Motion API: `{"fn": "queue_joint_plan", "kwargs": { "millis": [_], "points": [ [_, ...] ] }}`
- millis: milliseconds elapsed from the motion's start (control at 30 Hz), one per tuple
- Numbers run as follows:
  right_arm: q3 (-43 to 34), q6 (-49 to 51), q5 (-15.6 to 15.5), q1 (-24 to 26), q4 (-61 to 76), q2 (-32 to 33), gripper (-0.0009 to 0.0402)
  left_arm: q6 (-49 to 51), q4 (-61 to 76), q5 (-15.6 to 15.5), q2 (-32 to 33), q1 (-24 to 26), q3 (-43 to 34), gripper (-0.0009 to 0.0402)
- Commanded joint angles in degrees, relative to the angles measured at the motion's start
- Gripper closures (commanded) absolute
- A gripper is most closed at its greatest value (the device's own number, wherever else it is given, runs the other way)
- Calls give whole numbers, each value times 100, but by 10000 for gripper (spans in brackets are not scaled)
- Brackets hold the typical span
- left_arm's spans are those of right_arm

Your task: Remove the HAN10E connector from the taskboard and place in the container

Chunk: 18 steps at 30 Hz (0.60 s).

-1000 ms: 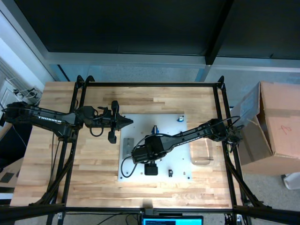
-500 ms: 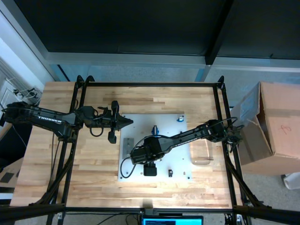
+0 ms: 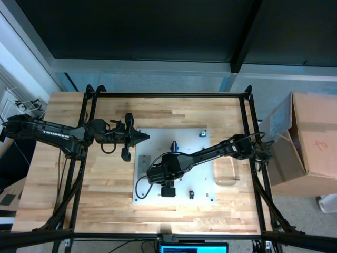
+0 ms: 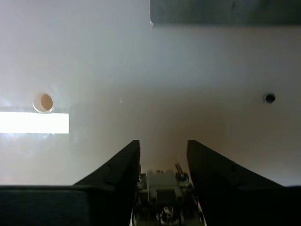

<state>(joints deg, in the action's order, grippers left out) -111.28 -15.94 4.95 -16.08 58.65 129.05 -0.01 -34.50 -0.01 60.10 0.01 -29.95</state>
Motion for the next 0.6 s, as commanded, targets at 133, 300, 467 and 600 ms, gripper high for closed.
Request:
{"fn": "queue_joint_plan", "kwargs": {
  "millis": [133, 300, 467, 600],
  "points": [
    [98, -7, -24, -7, 13, -4, 327, 0, -2, 0, 0, 0, 0, 393],
    [107, -7, -24, -11, 15, -4, 377, 0, -2, 0, 2, -2, 0, 393],
    [111, -4, -22, -22, 17, -4, 388, 0, -2, 0, 0, 0, 0, 393],
    [111, -4, -20, -33, 17, -4, 394, 0, -2, 0, 2, -2, 0, 393]
  ]
}}
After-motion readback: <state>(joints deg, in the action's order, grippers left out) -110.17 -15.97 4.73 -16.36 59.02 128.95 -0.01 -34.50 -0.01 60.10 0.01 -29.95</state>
